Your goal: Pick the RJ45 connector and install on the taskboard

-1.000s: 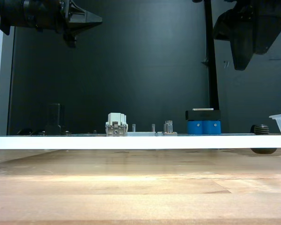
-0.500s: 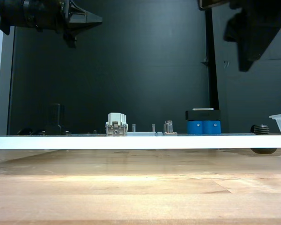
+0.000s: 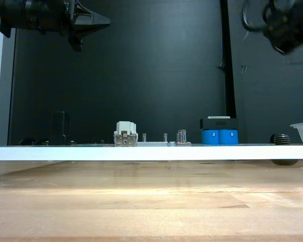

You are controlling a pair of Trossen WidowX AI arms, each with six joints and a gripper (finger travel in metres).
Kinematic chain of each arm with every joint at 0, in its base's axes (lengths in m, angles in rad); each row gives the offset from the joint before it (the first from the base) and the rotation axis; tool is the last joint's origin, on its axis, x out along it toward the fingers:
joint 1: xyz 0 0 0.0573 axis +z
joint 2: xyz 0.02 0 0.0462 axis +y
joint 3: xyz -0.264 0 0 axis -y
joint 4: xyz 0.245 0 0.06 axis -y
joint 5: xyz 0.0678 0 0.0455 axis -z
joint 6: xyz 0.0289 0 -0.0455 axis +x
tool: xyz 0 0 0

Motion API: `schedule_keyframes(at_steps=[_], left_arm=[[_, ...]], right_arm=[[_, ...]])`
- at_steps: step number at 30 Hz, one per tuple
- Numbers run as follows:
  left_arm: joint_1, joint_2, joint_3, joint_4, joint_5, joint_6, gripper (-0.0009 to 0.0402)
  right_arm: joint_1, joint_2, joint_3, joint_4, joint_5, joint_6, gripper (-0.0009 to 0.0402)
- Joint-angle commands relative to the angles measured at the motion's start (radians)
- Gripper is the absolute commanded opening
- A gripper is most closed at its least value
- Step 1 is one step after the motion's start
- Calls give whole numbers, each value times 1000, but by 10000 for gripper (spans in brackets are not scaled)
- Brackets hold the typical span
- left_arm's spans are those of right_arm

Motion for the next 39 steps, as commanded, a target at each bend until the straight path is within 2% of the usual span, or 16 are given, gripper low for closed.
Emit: schedule_keyframes(at_steps=[1,13,23,39], left_arm=[[0,0,0,0,0,0,0],[0,0,0,0,0,0,0],[0,0,0,0,0,0,0],[0,0,0,0,0,0,0]], right_arm=[[23,-18,-48,12,-40,29,190],[129,-57,-124,34,-171,206,182],[190,-55,-229,223,-194,399,181],[203,-49,-342,340,-195,485,181]])
